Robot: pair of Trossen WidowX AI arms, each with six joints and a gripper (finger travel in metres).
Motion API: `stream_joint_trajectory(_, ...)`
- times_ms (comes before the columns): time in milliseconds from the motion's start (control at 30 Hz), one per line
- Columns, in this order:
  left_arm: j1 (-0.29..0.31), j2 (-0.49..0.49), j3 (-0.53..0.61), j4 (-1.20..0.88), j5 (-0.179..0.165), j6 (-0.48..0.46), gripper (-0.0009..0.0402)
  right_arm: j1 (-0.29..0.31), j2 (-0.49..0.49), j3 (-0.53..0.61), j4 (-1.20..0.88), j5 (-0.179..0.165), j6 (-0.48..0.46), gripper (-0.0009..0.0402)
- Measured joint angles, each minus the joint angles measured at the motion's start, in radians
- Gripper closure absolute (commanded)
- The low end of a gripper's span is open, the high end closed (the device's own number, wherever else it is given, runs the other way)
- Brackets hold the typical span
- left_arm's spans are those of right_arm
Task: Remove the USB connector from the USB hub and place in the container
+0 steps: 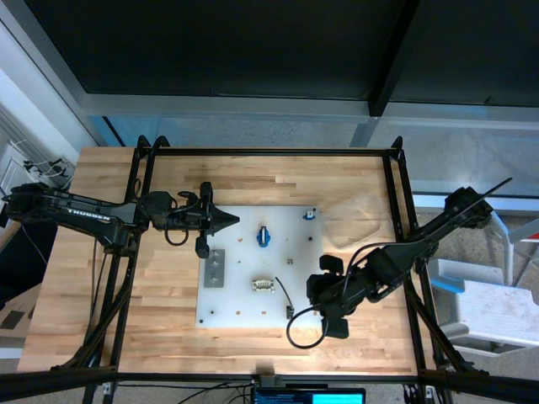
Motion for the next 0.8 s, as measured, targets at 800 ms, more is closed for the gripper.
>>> stream_joint_trajectory(800, 0.000, 0.000, 0.000, 0.001, 0.000, 0.000, 0.0392, 0.015, 0.148, 0.025, 0.073, 0.063, -0.039, 0.0176)
